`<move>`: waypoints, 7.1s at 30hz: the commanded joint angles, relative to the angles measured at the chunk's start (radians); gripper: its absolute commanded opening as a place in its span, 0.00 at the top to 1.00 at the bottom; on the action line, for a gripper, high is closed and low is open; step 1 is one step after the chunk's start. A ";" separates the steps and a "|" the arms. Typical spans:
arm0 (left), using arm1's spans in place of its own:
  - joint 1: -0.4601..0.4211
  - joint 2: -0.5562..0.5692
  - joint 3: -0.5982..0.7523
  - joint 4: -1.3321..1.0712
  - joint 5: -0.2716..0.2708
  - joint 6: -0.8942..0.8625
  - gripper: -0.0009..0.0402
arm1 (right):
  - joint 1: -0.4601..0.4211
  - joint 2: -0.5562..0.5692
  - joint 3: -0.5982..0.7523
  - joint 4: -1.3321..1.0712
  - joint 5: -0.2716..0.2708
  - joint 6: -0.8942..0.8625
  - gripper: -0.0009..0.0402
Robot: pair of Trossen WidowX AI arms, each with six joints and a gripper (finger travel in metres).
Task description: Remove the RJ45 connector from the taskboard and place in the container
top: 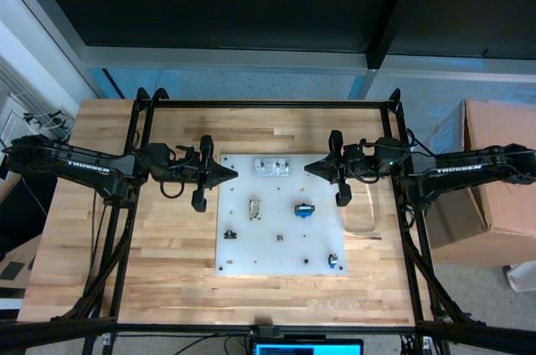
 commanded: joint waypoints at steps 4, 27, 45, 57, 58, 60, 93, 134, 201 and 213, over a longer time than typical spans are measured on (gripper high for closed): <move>0.000 0.000 0.000 0.000 0.000 0.000 0.98 | 0.003 0.000 0.000 -0.002 -0.005 0.032 0.98; 0.000 0.000 0.000 0.000 0.000 0.000 0.98 | 0.318 0.000 0.232 -0.710 0.212 0.105 0.98; 0.000 0.000 0.000 0.000 0.000 0.000 0.98 | 0.564 0.090 0.488 -1.352 0.315 0.412 0.98; 0.000 0.000 0.000 0.000 0.000 0.000 0.98 | 0.721 0.255 0.676 -1.634 0.306 0.595 0.98; 0.000 0.000 0.000 0.000 0.000 0.000 0.98 | 0.731 0.273 0.690 -1.648 0.306 0.600 0.98; 0.000 0.000 0.000 0.000 0.000 0.000 0.98 | 0.744 0.304 0.720 -1.670 0.299 0.603 0.98; 0.000 0.000 0.000 0.000 0.000 0.000 0.98 | 0.751 0.486 0.832 -1.728 0.242 0.630 0.91; 0.000 0.000 0.000 0.000 0.000 0.000 0.98 | 0.744 0.673 0.830 -1.639 0.286 0.674 0.57; 0.000 0.000 0.000 0.000 0.000 0.000 0.98 | 0.744 0.796 0.654 -1.244 0.237 0.678 0.83; 0.000 0.000 0.000 0.000 0.000 0.000 0.98 | 0.744 0.795 0.654 -1.245 0.237 0.678 0.98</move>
